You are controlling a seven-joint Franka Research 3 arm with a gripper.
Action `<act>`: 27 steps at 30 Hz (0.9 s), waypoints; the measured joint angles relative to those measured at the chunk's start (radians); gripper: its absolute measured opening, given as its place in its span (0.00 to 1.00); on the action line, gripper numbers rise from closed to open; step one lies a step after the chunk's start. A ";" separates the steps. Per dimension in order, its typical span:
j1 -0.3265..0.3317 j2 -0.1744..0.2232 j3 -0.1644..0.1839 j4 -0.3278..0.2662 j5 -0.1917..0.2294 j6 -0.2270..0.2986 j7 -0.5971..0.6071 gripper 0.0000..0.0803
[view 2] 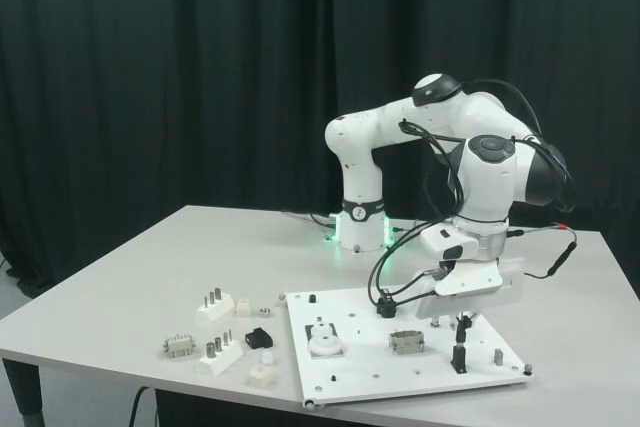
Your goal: Insert USB.
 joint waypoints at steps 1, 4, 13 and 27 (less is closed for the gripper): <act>0.000 0.000 0.000 0.000 -0.001 0.000 0.000 0.11; 0.000 0.000 0.002 0.000 -0.005 0.000 0.000 0.11; 0.000 0.000 0.003 0.000 -0.008 0.000 0.000 0.11; 0.000 0.000 0.006 0.000 -0.008 0.012 0.006 0.11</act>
